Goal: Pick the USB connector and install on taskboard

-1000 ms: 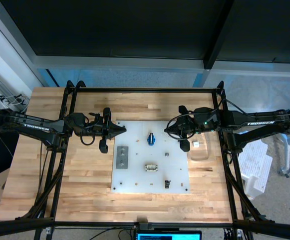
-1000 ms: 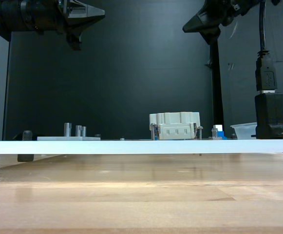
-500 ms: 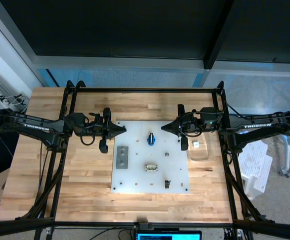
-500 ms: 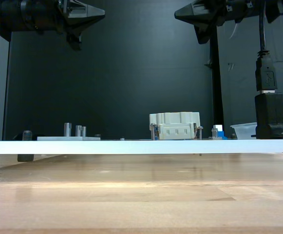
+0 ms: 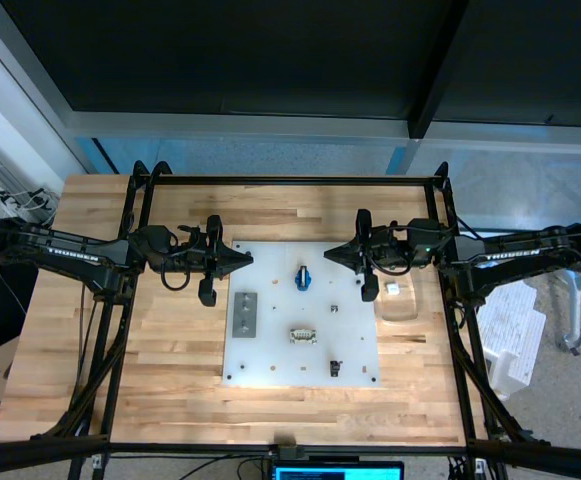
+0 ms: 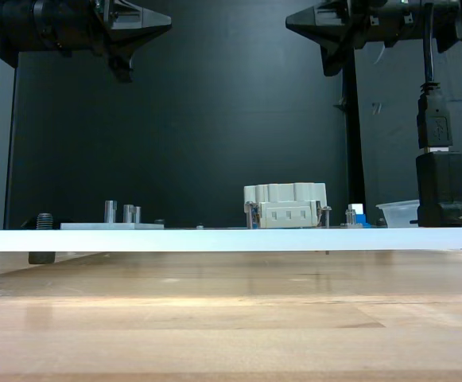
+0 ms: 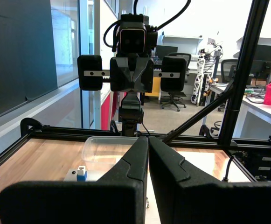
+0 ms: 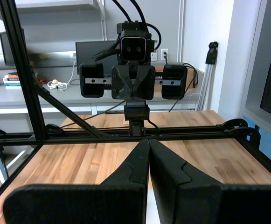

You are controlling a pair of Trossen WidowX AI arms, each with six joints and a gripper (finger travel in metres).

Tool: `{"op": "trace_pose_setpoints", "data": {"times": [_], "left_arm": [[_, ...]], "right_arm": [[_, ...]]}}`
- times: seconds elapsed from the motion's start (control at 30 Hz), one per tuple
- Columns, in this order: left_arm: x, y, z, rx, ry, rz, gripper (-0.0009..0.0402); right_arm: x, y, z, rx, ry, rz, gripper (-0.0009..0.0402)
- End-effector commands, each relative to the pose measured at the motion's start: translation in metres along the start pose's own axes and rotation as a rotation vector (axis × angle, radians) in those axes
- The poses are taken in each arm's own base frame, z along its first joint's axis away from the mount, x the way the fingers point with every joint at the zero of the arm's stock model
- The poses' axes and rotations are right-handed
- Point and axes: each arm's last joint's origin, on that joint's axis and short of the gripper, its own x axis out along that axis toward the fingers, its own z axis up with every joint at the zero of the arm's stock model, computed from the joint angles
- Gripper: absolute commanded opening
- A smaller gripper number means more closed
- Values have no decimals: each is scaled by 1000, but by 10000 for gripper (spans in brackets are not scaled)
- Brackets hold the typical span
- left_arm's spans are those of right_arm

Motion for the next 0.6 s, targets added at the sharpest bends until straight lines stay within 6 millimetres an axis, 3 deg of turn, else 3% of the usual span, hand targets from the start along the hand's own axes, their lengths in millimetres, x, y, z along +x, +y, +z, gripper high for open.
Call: {"op": "trace_pose_setpoints", "data": {"times": [0.03,0.6], "left_arm": [[0,0,0,0,0,0,0],[0,0,0,0,0,0,0]], "right_arm": [[-1,0,-3,9,-7,-2,0],[-4,0,-8,12,-32,2,0]]}}
